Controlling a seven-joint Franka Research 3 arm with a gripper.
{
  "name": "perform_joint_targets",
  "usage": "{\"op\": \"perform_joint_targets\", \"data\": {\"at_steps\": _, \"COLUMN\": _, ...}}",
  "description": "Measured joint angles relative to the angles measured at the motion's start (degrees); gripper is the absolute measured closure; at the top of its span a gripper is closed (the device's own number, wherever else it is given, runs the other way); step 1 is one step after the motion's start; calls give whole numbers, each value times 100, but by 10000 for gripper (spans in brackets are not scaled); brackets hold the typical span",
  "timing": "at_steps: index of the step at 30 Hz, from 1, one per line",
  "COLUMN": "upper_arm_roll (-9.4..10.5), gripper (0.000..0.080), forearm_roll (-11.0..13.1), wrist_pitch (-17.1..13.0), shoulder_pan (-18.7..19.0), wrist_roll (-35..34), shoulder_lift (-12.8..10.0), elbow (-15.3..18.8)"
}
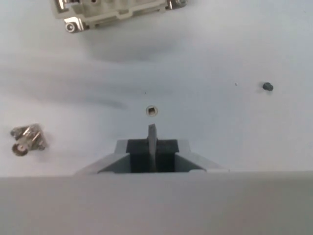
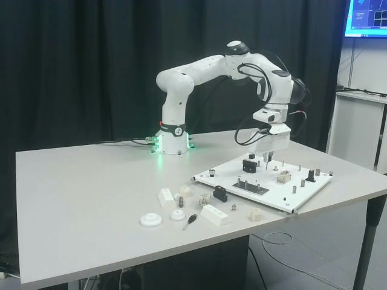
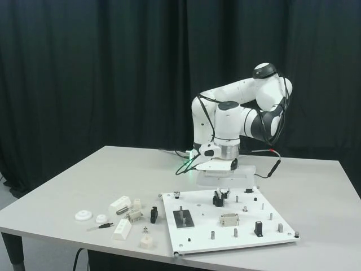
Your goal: Place square peg 1.
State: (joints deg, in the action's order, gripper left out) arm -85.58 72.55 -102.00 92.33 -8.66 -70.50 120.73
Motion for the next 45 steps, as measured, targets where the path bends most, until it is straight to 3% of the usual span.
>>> {"op": "perform_joint_targets", "data": {"at_steps": 10, "upper_arm_roll": -85, "gripper": 777, "forearm_roll": -20, "wrist_pitch": 40, "shoulder_pan": 33, "wrist_roll": -38, "shoulder_lift": 0, "elbow": 0}}
{"op": "perform_joint_targets", "data": {"at_steps": 45, "upper_arm_roll": -88, "gripper": 777, "forearm_roll": -54, "wrist_pitch": 34, "shoulder_pan": 37, "wrist_roll": -44, "shoulder_lift": 0, "elbow": 0}}
